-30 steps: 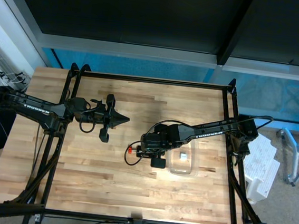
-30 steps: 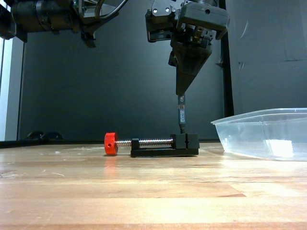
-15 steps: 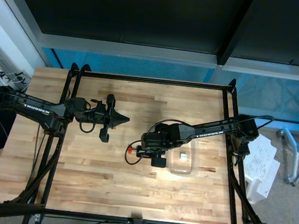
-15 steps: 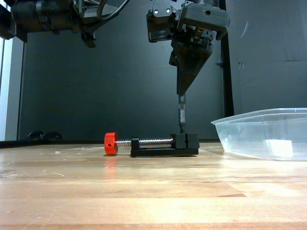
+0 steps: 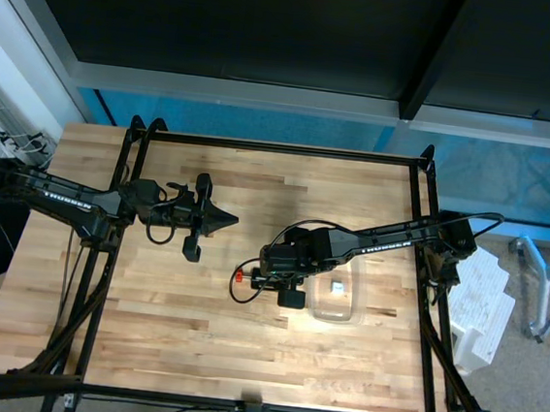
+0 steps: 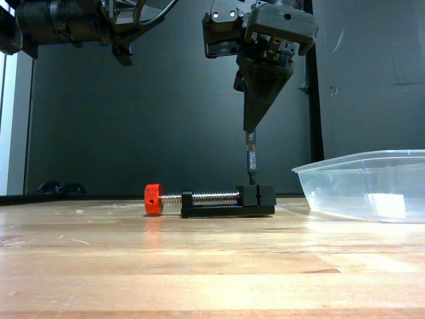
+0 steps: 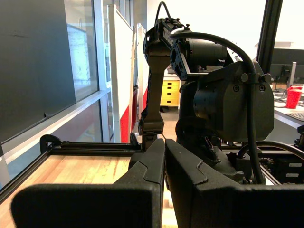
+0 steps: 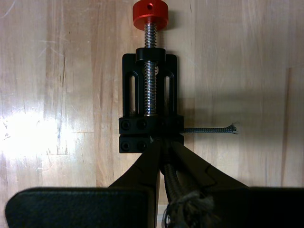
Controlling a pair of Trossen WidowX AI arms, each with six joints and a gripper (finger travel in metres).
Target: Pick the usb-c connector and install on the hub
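The right pincer (image 6: pixel 250 127) is hanging, tips down, over the middle of the pale wooden surface (image 5: pixel 194 335), and its fingers are pinching the upper end of the slim grey usb-c connector (image 6: pixel 252 159). The connector is standing upright. In the low view its lower tip is meeting the top of the small black screw clamp with a red knob (image 6: pixel 226 199). How far it is sitting inside cannot be told. In the right wrist view the closed fingers (image 8: pixel 147 164) are covering the spot, and a short frayed braided cord (image 8: pixel 209 129) is sticking out sideways from the clamp's block.

Just to the right of the clamp, a shallow clear plastic tub (image 6: pixel 358 189) is resting on the surface, apart from the clamp. Inside it a single small white piece (image 5: pixel 337 287) is lying near the middle of the floor; nothing more of it can be made out.

The left pincer (image 5: pixel 230 220) is hovering high over the left half of the surface, well apart from the clamp, pointing toward the right arm. Its fingers (image 7: pixel 152 164) are pressing together on nothing.
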